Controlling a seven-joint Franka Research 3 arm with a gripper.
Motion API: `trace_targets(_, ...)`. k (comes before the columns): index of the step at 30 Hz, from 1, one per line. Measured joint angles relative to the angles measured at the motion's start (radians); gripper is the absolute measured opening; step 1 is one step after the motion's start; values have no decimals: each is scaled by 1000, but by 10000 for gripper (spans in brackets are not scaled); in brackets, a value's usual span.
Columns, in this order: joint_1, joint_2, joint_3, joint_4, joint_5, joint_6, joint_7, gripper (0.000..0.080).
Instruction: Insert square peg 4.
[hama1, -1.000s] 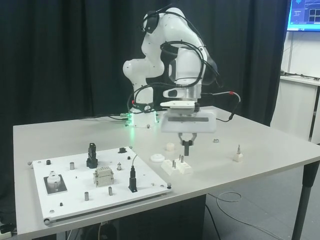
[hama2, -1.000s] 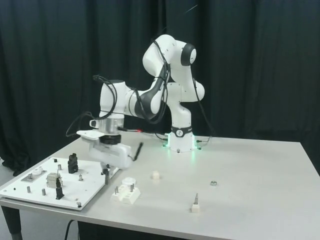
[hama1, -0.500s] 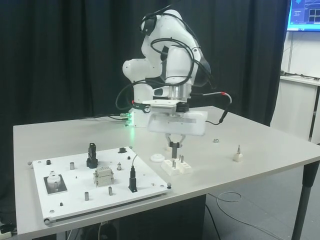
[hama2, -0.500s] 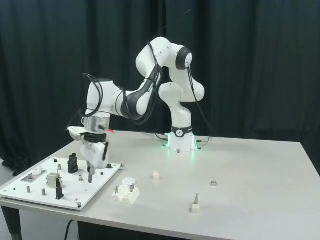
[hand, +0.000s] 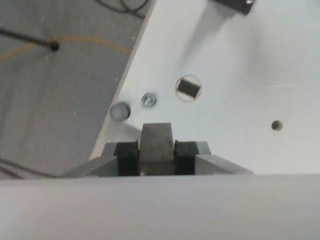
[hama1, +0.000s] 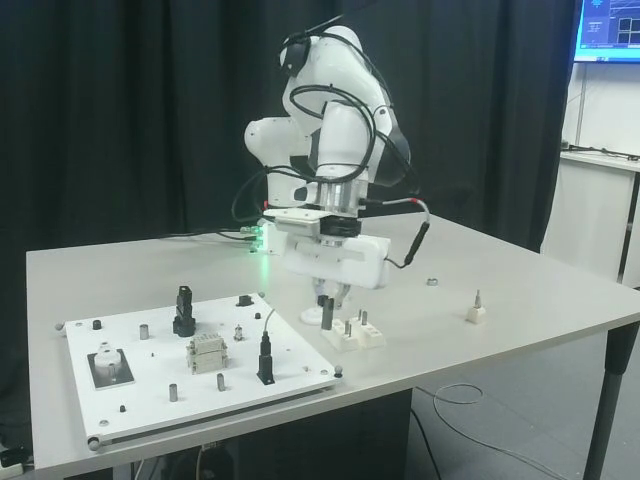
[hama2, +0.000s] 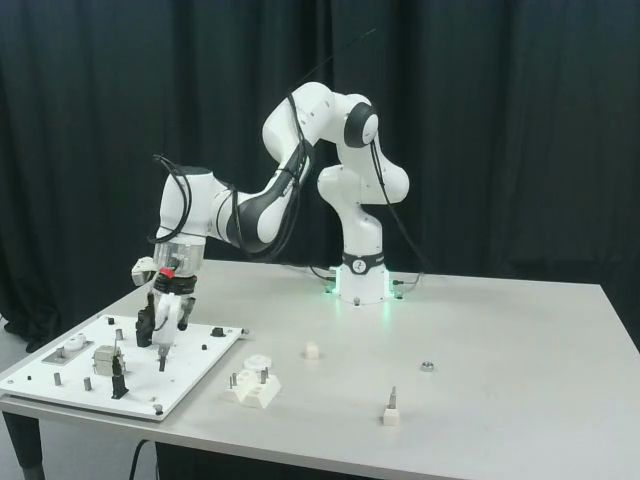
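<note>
Gripper (hand: 157, 159) clamped the grey square metal peg (hand: 157, 142) above the white board (hand: 235, 90), its square hole (hand: 188, 88) at one o'clock.

Grey square peg (hand: 157, 142) upright above white board (hand: 240, 90)

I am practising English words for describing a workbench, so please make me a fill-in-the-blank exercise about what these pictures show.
1. The gripper is shut on the square ____.
2. In the wrist view, the square hole in the white board is ____, with nothing in it.
3. The held peg hangs ____ the board, not yet in the hole.
4. The arm's base shows a ____ light.

Missing words: peg; empty; above; green
</note>
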Motion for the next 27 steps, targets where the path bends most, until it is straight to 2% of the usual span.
trace_targets(13,-28,42,4,23,-123,0,245,151)
trace_targets(19,-60,45,23,32,-130,-26,288,151)
trace_targets(27,-113,53,62,76,-127,-80,292,151)
